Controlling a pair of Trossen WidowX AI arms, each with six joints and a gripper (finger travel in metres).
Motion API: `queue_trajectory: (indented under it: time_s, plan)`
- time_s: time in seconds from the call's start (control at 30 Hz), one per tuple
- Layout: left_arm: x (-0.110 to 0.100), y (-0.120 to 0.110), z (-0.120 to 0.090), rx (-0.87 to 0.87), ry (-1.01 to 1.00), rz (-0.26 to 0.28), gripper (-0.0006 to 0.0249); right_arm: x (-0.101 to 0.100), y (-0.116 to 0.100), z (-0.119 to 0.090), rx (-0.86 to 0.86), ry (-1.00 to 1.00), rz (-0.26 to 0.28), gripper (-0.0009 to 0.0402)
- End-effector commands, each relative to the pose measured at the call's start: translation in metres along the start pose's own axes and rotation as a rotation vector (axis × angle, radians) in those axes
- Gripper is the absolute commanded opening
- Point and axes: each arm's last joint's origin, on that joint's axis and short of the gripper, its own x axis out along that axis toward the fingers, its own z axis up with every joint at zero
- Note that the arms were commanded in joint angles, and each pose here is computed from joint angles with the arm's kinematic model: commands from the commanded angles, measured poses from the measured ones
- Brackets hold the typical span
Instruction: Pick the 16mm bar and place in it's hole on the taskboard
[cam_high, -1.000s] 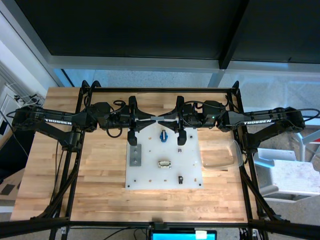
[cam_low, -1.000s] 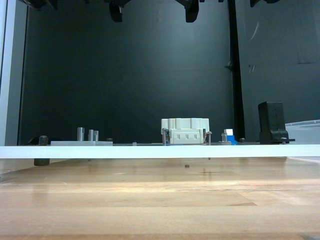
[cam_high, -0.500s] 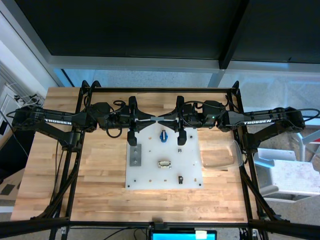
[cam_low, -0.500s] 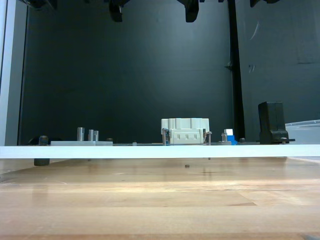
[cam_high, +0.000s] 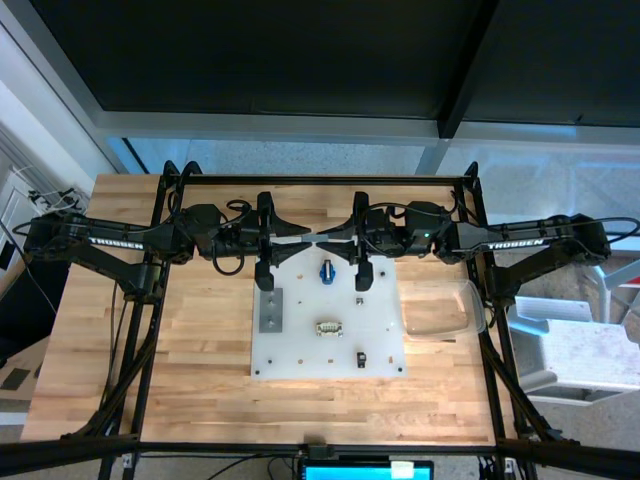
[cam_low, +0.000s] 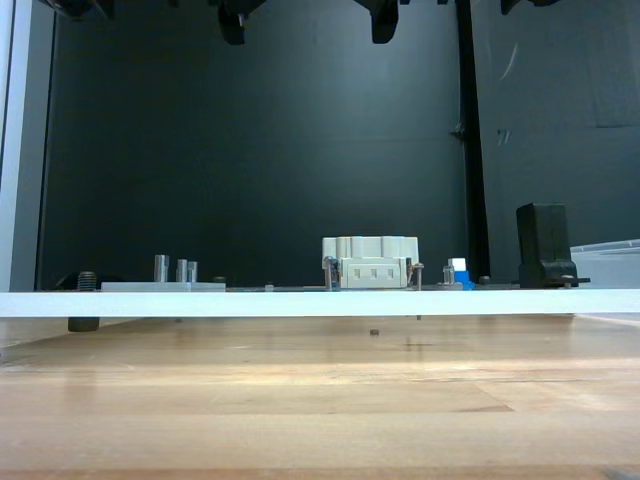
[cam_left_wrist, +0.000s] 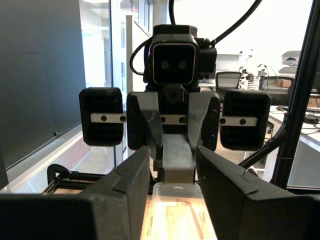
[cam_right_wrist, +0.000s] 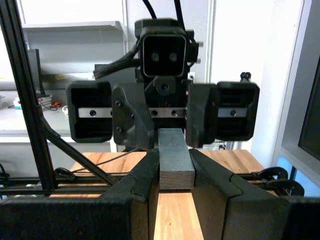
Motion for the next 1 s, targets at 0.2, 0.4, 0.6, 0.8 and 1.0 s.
queue_trajectory:
  time_s: [0.2, 0.4, 0.6, 0.8, 1.0]
  plan:
    - [0.000, 0.000, -0.001, 0.000, 0.006, 0.002, 0.0173, -0.012, 0.000, 0.004, -0.017, 0.063, -0.001, 0.0009]
    - [0.000, 0.000, -0.001, 0.000, 0.008, 0.002, 0.0180, -0.027, 0.001, 0.019, -0.012, 0.020, 0.001, 0.0009]
    - [0.000, 0.000, -0.001, 0.000, 0.008, 0.002, 0.0179, -0.033, 0.001, 0.021, -0.011, 0.044, -0.006, 0.0009]
    - [0.000, 0.000, -0.001, 0.000, 0.008, 0.002, 0.0179, -0.040, 0.004, 0.016, -0.004, 0.140, 0.001, 0.0009]
    - [0.000, 0.000, -0.001, 0.000, 0.008, 0.002, 0.0180, -0.057, 0.005, 0.018, -0.011, 0.410, -0.013, 0.0009]
